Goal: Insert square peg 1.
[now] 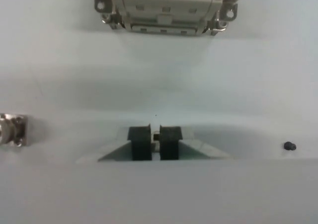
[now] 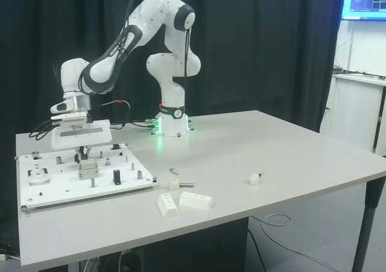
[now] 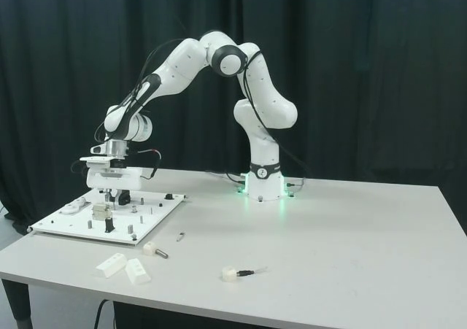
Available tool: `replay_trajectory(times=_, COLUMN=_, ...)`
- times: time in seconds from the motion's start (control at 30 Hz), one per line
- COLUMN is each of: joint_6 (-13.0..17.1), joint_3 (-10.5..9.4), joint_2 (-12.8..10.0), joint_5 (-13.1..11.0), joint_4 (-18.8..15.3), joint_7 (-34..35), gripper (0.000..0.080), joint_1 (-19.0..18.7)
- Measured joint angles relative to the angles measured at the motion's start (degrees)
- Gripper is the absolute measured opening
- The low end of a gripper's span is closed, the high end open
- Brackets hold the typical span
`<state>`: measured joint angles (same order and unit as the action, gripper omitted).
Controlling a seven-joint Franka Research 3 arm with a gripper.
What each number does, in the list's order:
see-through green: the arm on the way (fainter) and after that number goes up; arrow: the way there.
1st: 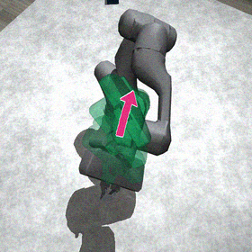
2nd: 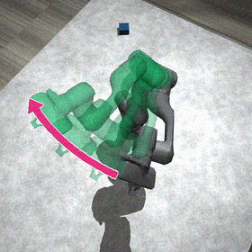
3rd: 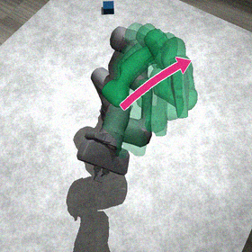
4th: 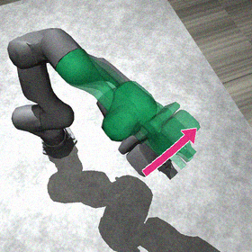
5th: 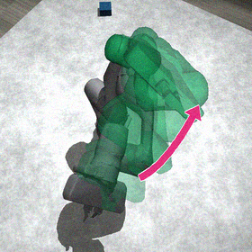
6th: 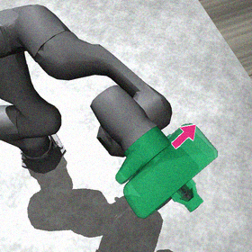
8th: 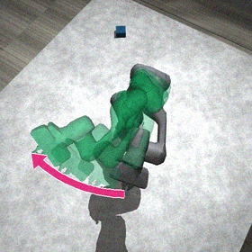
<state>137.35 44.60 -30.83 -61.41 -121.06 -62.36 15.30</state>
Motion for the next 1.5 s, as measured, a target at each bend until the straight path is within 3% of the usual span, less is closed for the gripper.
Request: replay_trajectory(times=1.5, joint_6=0.6, joint_3=-0.36, joint_2=-0.1, joint_5=-1.0, joint_4=0.0, joint_7=-0.3, gripper=0.0031, joint_1=0.1)
